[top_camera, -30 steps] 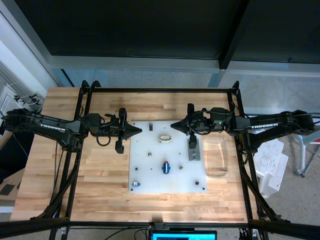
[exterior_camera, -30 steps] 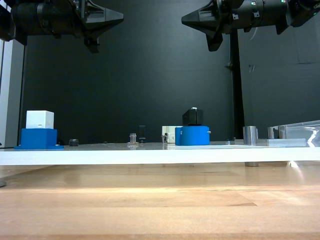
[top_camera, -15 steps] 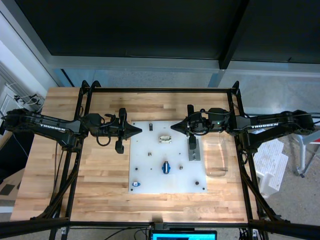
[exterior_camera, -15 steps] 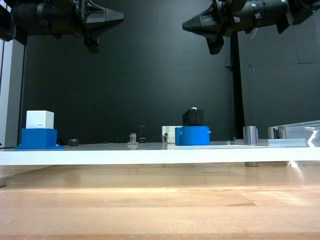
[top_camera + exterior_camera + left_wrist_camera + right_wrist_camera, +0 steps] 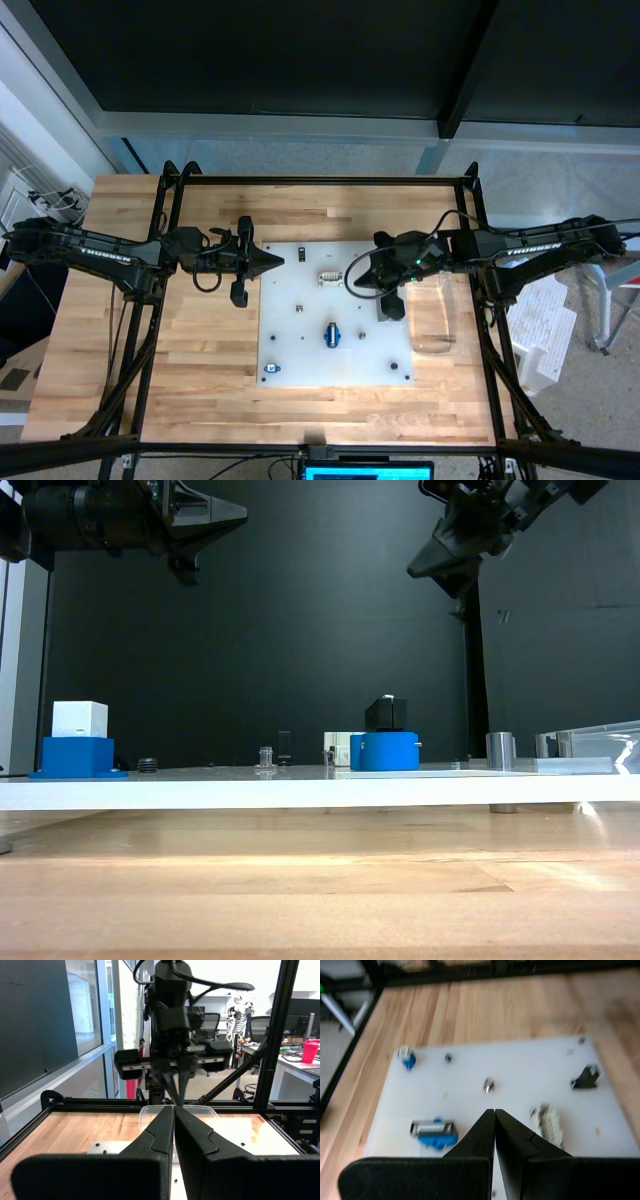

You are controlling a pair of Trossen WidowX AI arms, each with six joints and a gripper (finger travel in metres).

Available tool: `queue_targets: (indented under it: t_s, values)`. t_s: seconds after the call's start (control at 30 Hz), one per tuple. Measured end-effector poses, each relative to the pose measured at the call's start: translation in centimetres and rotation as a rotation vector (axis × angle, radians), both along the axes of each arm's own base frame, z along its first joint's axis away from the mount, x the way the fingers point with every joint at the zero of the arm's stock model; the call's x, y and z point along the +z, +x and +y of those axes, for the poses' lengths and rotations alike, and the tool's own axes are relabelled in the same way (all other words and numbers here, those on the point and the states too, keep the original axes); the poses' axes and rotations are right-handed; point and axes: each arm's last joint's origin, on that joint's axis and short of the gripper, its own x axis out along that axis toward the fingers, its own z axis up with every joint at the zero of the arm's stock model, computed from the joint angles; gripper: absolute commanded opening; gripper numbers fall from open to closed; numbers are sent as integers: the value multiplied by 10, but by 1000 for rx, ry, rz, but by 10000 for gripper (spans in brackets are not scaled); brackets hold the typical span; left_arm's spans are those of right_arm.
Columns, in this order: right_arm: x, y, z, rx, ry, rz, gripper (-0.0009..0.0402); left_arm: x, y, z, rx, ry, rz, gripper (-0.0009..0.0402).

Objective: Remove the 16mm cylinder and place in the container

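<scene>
Board [image 5: 300, 345], smooth and white, lies below left pincer [image 5: 174, 1108], right pincer [image 5: 494, 1110].

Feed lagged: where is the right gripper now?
In the high view, right gripper hovers over the white board near the grey block; left gripper hangs at the board's left edge.

Grey 16mm cylinder [image 5: 500, 750] upright on board [image 5: 300, 345], clear container [image 5: 433, 349] beside
</scene>
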Motion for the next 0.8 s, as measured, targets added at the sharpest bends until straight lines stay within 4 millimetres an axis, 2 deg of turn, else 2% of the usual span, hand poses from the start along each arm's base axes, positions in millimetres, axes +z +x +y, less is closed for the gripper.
queue_targets:
  t_s: [0.27,0.5,0.63,0.8]
  values:
    - [-6,9,20,24,-58,254,0,0,0,0,0,0,-1,0]
    - [-11,24,38,72,-87,436,4,0,0,0,0,0,-1,0]
    - [-17,33,48,85,-102,514,33,0,0,0,0,0,0,0]
    - [-24,42,59,58,-132,583,91,0,0,0,0,0,0,0]
